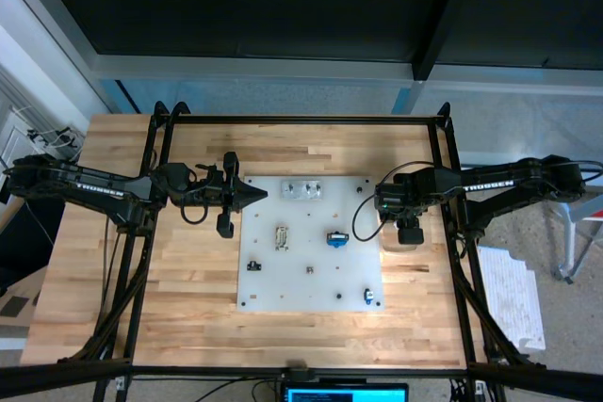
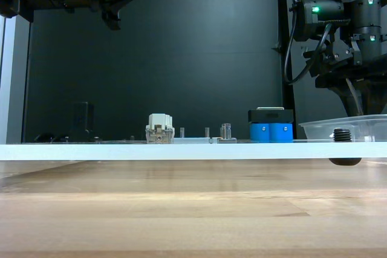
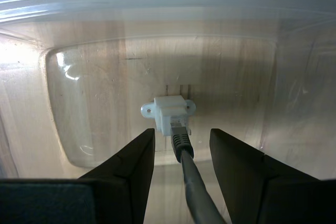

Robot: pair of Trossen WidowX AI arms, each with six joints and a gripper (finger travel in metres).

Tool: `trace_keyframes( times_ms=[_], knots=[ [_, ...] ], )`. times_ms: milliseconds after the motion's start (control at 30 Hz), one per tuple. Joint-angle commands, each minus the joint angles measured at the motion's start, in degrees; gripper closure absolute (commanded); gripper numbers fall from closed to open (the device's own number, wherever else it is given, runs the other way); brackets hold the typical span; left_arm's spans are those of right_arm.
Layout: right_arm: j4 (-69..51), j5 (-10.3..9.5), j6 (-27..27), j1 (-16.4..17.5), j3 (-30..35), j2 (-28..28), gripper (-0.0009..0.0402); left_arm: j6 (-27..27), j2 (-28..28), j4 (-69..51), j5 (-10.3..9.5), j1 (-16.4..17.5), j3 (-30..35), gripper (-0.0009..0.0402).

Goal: Pick the RJ45 connector and install on taskboard

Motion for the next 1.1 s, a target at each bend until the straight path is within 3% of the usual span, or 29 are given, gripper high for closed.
trace_keyframes(
  times_ms=[33,733,1100],
  knots=[
    [-0.02,-0.04,0.04,0.02,0.02,0.13,0.0264,0.00,0.02,0.00,0.00,0.00,0.00,0.0393],
    [-0.11,-0.28,0.04,0.02,0.13,0.13,0.0373,0.00,0.02,0.00,0.00,0.00,0.00,0.0393],
    [-0.35,-0.33,0.02,0.02,0.46,-0.20,0.0390,0.00,0.00,0.00,0.00,0.00,0.00,0.0393]
  ],
)
